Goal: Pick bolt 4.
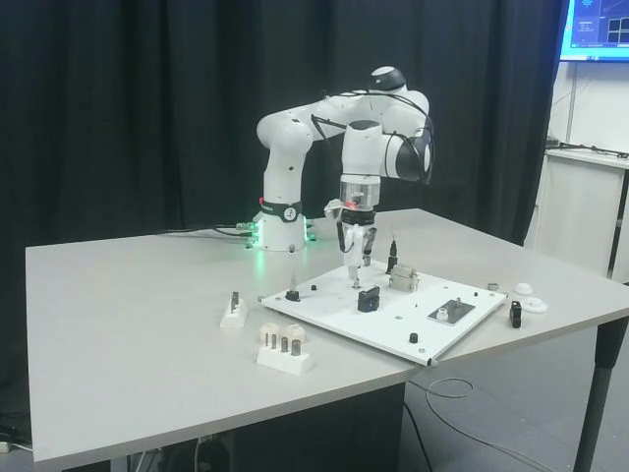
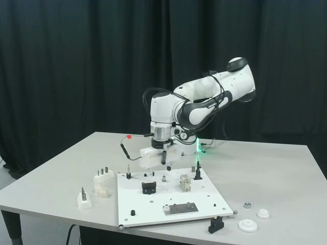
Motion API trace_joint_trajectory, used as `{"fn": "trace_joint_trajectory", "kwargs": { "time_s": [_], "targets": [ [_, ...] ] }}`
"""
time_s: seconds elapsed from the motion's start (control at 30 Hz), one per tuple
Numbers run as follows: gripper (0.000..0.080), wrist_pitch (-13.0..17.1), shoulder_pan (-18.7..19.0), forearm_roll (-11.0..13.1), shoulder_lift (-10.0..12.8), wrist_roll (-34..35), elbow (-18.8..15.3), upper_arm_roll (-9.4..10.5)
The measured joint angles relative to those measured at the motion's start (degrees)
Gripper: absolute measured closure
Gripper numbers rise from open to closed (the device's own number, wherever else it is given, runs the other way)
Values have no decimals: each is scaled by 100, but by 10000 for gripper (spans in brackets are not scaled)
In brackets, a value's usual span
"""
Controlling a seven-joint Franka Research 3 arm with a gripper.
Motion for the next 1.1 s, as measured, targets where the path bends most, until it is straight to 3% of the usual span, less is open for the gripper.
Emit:
{"fn": "trace_joint_trajectory", "kwargs": {
  "time_s": [0.37, 1.1],
  "targets": [
    [3, -110, 0, -20, 0, -35, 10, -116],
    [3, -119, 0, -45, 0, -44, 46, -122]
  ]
}}
